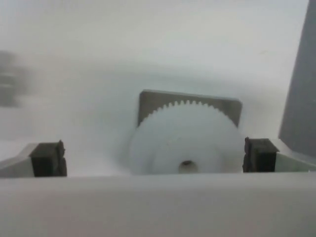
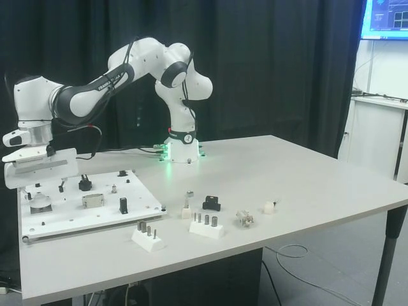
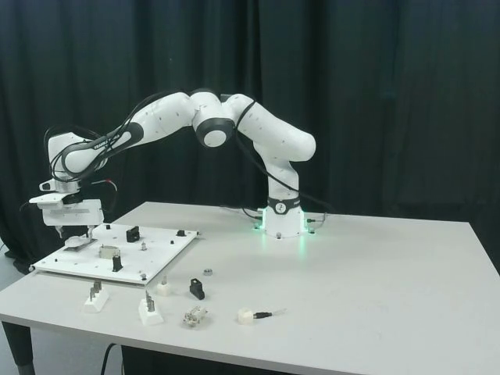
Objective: Insert large gear.
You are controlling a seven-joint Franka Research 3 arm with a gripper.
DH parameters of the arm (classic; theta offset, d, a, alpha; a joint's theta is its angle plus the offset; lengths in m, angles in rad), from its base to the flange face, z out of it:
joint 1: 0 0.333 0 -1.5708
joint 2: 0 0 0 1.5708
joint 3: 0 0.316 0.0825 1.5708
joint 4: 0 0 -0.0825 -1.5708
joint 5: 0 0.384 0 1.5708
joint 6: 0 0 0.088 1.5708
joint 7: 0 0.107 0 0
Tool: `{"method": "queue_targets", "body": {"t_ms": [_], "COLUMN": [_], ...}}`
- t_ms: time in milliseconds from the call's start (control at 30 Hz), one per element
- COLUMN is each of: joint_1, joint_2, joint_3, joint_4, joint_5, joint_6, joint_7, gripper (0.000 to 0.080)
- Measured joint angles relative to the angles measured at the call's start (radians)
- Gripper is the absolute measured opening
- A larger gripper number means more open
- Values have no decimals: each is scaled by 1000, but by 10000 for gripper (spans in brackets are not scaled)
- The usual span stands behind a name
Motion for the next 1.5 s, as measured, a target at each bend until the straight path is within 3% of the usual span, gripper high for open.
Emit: {"method": "queue_targets", "body": {"t_ms": [867,1500], "joint_1": [0,12], "joint_2": [-11,-27], "joint_3": [-11,-10], "joint_4": [-9,-37], "joint_5": [-8,4], "joint_6": [-82,-93], "joint_7": [76,87], "gripper": [800,800]}}
